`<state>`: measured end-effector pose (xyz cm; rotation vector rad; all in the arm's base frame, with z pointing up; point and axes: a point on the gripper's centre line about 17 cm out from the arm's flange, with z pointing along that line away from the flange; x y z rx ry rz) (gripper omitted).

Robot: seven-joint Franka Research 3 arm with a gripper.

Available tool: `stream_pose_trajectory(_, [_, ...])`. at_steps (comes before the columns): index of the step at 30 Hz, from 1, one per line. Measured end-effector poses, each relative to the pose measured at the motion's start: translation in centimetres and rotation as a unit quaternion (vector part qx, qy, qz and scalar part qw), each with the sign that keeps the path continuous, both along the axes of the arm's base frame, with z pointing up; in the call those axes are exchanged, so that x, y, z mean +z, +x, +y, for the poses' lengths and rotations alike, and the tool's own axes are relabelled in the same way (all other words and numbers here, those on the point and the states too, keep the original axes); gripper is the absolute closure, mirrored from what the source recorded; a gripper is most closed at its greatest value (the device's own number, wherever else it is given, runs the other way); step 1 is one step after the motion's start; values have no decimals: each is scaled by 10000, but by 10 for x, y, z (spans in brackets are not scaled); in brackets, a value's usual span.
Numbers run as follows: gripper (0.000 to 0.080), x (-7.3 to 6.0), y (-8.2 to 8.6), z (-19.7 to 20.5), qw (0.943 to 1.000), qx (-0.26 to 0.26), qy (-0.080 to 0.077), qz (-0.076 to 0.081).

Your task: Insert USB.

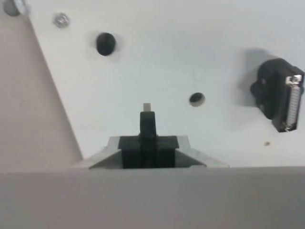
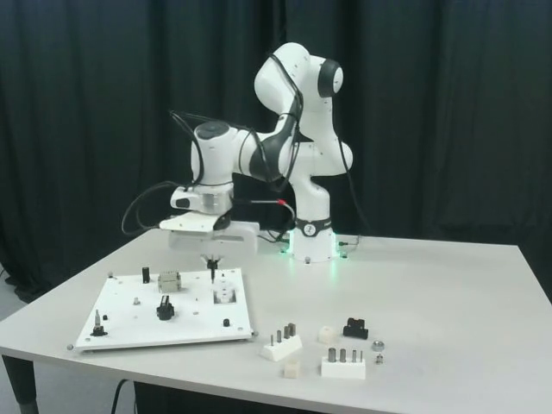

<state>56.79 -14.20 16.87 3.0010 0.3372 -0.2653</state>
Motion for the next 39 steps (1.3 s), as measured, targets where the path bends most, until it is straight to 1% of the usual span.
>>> stream_pose_trajectory(4, [738,1,-7,-16,9999,89,44,-114])
stream_pose_trajectory(8, [738,3,-14,-31,9996,165,51,-201])
stream_pose_trajectory(16, [738,7,-32,-67,9989,394,-9,-255])
stream_pose_trajectory(23, [738,9,-54,-102,9974,701,-64,-159])
stream_pose_trajectory(32, [738,11,-87,-144,9945,1046,-38,-3])
stream_pose_trajectory(39, [738,9,-114,-173,9904,1382,14,81])
